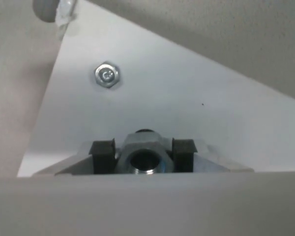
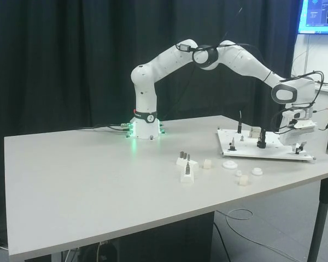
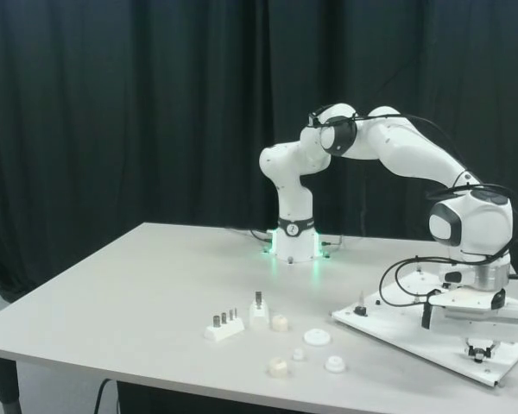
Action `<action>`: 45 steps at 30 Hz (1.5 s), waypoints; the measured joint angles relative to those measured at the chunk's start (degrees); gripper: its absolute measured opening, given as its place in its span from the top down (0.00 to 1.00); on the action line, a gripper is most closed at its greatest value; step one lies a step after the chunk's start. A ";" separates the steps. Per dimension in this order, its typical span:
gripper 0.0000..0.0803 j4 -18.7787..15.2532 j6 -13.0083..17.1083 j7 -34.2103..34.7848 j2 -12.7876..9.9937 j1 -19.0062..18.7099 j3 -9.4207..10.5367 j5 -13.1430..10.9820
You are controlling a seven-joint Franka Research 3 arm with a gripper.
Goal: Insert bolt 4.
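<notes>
The pincer is closed on a grey metal bolt with a hexagonal head, one black finger pad on each flat side of the head. The bolt hangs just over the flat white assembly plate, near the plate's far corner from the arm's base.

The hole for this bolt is hidden under the bolt itself, so I cannot tell if the two are lined up. If the bolt comes down a little to the side or tilted, I think its tip will hit the plate, and the bolt can jam or slip between the pads.

Near it, a second grey hexagonal bolt head sits already in the plate, apart from the pincer and not in its way. On the grey table, well apart from the plate, stand a white holder block with dark pins and some small white round parts. Nothing stands between the pincer and the plate.
</notes>
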State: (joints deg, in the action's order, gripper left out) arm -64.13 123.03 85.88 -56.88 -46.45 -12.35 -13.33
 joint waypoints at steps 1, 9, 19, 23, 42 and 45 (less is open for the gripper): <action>0.69 0.00 -0.01 0.10 0.00 0.01 0.00 -0.02; 0.69 0.01 -0.02 0.13 0.00 0.03 0.00 -0.12; 0.69 0.01 -0.01 4.30 -0.02 0.00 0.01 -0.22; 0.69 0.02 -0.01 5.70 -0.02 0.00 0.01 -0.21; 0.69 0.02 0.04 16.12 -0.03 -0.02 -0.01 -0.16; 0.69 0.02 0.06 18.08 -0.04 -0.02 -0.01 -0.16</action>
State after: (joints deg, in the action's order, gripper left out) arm -64.11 123.09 103.96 -56.92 -46.47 -12.36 -13.49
